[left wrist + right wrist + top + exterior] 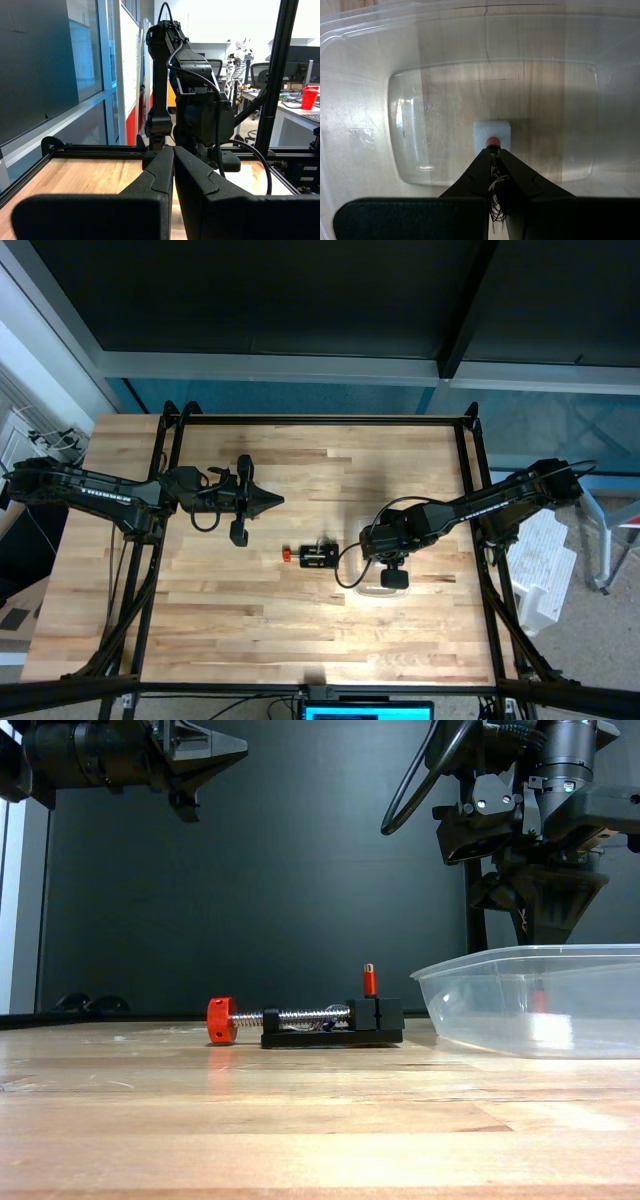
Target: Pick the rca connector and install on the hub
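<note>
From above, the left gripper (272, 500) hangs over the desk (250, 640), well left of the hub (320, 556); the right gripper (390, 570) sits over the clear tray (362, 592) just right of the hub. At desk level, the right gripper's tip is at the tray's rim. Left wrist: fingers (155, 175) pressed together, empty. Right wrist: fingers (520, 175) closed on the rca connector (493, 141), its red tip above a white foam block (491, 129) inside the tray.

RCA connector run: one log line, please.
left tool: shut, parked high | right tool: over clear tray, at rca connector | hub: on table, beside tray
</note>
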